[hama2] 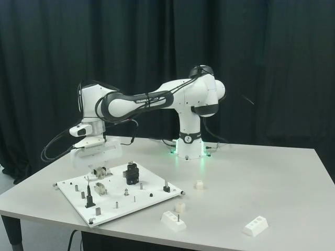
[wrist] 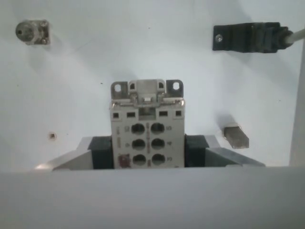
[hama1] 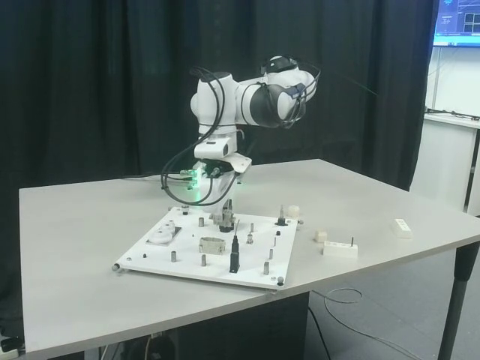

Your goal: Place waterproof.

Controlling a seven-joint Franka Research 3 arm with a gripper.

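Your waterproof connector [wrist: 147,125] is already in the pincer: the wrist view shows its grey body with 6 round sockets in 2 columns, and the black pads [wrist: 101,151] press against it on either side — so the gripper [wrist: 147,152] is clamped on it, not standing apart. Its long axis runs out from between the fingers toward the white board [wrist: 86,95], latch end leading. What the coming move turns on, as far as you can judge, is the drop from connector to board: in the first room view the connector [hama1: 224,218] hangs low over the far middle of the board [hama1: 195,264], and you cannot tell whether it touches.

The wrist view gives you the neighbours: a black plug [wrist: 248,37] with its cable, a small round metal socket [wrist: 32,32] and a little metal block [wrist: 236,135], all apart from the connector. Only the second room view shows the arm [hama2: 141,102] reaching out from its base to the board [hama2: 152,203] at the table's [hama2: 272,183] left end.
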